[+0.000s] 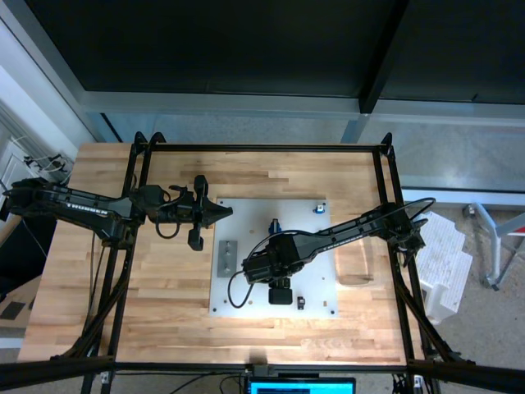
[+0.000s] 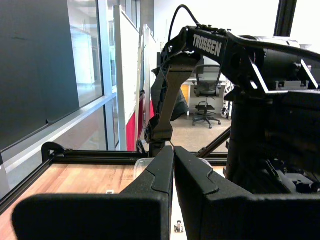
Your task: Pick the HAN10E connector and install on the hub
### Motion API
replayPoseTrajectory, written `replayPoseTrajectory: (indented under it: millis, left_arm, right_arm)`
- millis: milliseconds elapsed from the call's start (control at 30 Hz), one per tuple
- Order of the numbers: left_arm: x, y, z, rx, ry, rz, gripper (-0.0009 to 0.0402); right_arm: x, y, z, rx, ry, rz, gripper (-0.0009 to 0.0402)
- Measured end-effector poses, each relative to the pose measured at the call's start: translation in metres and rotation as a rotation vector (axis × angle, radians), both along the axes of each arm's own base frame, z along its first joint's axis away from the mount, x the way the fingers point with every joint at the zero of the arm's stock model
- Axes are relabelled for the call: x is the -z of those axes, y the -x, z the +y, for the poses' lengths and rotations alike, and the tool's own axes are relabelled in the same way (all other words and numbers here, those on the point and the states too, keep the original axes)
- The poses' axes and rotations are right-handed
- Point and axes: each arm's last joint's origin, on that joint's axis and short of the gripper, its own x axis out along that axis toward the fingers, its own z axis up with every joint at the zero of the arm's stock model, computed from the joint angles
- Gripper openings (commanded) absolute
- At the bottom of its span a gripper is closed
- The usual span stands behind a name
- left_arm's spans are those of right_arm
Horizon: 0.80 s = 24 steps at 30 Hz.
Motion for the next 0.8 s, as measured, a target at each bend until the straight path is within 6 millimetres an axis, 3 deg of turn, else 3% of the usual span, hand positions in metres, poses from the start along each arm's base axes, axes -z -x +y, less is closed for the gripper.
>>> replayPoseTrajectory:
  millis: [800]
  left_arm:
    - [0.0001, -0.0001, 0.0001, 0.0, 0.0, 0.001, 0.0]
  right_arm:
    - [0.0102, -0.003, 0.0002, 0.002, 0.007, 0.004, 0.0009]
